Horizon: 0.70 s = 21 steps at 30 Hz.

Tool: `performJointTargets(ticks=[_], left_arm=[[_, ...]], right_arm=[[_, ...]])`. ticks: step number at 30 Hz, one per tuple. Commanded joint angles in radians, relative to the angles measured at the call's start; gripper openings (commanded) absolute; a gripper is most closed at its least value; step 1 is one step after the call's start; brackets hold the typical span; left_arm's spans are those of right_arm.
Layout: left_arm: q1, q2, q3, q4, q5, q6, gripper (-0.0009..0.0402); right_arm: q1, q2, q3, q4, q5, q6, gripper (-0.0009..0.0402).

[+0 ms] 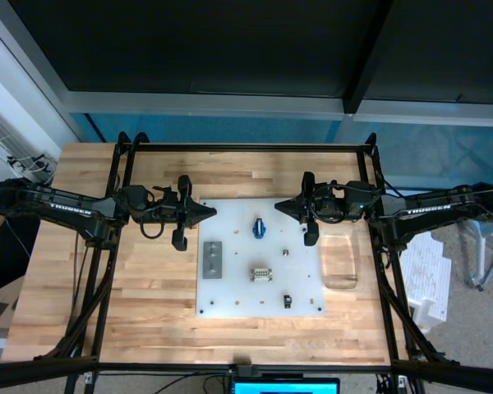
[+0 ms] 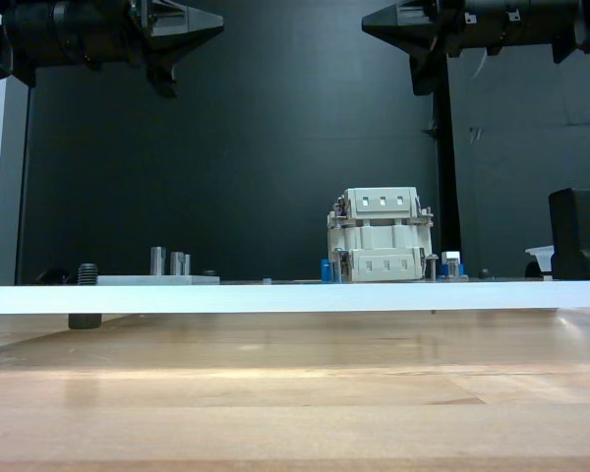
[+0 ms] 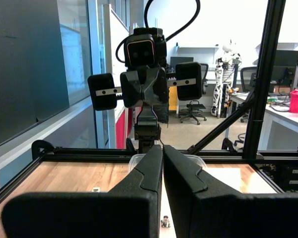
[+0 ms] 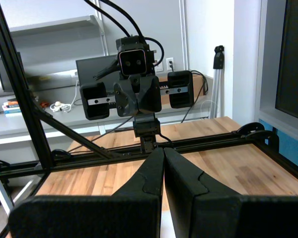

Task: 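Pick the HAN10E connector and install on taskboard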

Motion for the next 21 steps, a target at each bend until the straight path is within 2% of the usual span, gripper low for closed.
performJointTargets(ticks=[1, 21], left_arm=[[0.000, 0.000, 0.000, 0.000, 0.000, 0.000, 0.0001], [0.000, 0.000, 0.000, 0.000, 0.000, 0.000, 0.0001]], right_arm=[[0.000, 0.000, -0.008, 0.003, -0.004, 0.003, 0.0000], [0.001, 0.000, -0.014, 0.002, -0.004, 0.004, 0.0000]])
